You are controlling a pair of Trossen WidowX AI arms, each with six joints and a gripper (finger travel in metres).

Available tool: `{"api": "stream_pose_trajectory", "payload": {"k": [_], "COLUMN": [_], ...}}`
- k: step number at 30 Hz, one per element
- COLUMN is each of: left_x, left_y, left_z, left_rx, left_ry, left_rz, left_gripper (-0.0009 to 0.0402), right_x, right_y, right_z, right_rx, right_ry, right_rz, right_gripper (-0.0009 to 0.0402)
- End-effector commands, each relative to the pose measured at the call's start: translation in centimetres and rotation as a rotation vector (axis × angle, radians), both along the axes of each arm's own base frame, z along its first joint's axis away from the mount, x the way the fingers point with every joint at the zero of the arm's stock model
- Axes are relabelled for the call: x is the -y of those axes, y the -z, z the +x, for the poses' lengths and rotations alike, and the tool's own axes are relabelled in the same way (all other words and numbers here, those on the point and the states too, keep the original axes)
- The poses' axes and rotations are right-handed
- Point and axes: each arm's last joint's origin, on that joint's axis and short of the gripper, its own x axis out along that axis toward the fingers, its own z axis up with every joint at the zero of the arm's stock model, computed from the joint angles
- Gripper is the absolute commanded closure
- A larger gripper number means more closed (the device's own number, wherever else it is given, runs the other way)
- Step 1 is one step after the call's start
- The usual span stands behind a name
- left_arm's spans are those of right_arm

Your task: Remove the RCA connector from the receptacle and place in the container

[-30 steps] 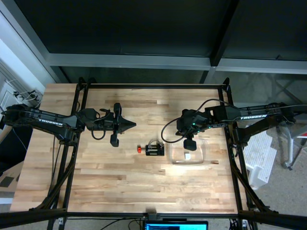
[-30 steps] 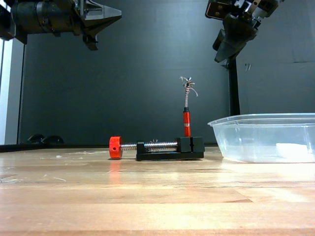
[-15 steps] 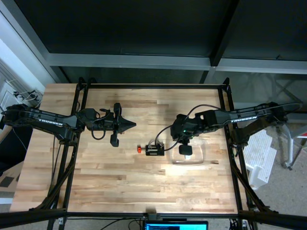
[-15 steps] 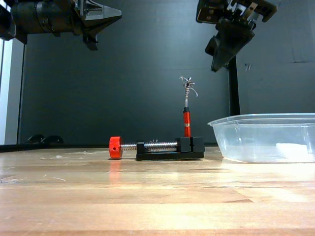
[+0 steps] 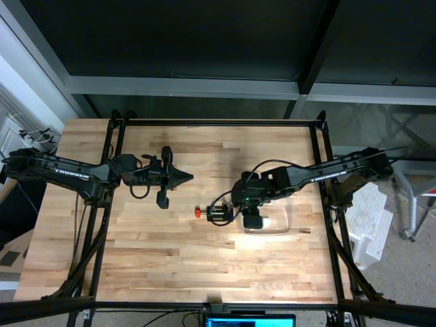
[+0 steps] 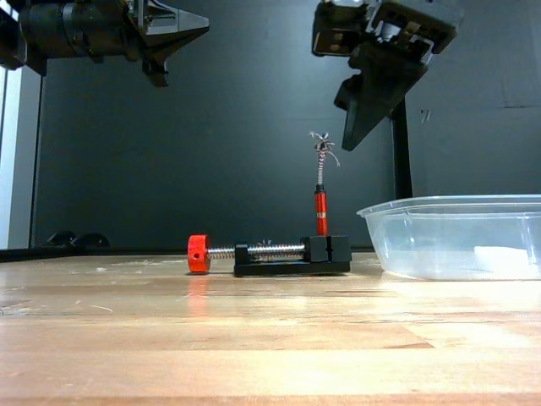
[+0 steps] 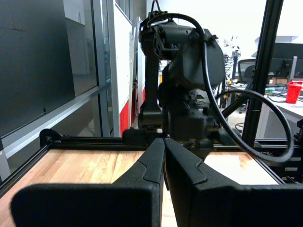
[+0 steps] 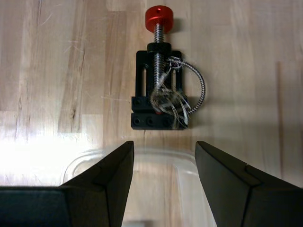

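Note:
The receptacle (image 6: 292, 255) is a small black block with a red knob (image 6: 198, 253), lying on the wooden table just left of the container (image 6: 456, 237). The RCA connector (image 6: 321, 211) stands upright in it, reddish, with a frayed wire (image 6: 321, 150) on top. My right gripper (image 6: 348, 135) hangs open, above and slightly right of the wire tip, touching nothing. In the right wrist view its fingers (image 8: 113, 175) straddle the container's rim (image 8: 142, 153), and the receptacle (image 8: 156, 94) lies beyond. My left gripper (image 5: 184, 177) is shut and parked high at the left.
A small white piece (image 6: 503, 258) lies inside the clear container. Black frame rails (image 5: 112, 170) run along the table's left and right sides. A dark post (image 6: 400, 178) stands behind the container.
My right arm has swung left and lower, from above the container to just above and right of the connector's wire. The left arm has not moved.

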Motion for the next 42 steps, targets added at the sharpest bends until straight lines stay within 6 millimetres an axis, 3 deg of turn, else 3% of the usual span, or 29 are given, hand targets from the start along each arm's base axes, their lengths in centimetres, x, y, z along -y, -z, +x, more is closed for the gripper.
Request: {"api": "stream_pose_trajectory", "payload": {"k": [1, 13, 22, 42], "left_x": [0.0, 0.0, 0.0, 0.0], "left_y": [0.0, 0.0, 0.0, 0.0], "left_z": [0.0, 0.0, 0.0, 0.0], "left_rx": [0.0, 0.0, 0.0, 0.0], "left_ry": [0.0, 0.0, 0.0, 0.0], "left_rz": [0.0, 0.0, 0.0, 0.0], "left_gripper": [0.0393, 0.0393, 0.0393, 0.0393], "right_x": [-0.2, -0.8, -1.0, -1.0], "right_y": [0.8, 3.2, 4.8, 5.5], "right_z": [0.9, 3.4, 4.2, 4.2], "right_rx": [-0.01, -0.037, -0.053, -0.046], "right_ry": [0.008, 0.012, 0.01, 0.011], "right_rz": [-0.012, -0.02, -0.022, -0.041], "right_gripper": [0.0212, 0.0212, 0.0212, 0.0219]}}
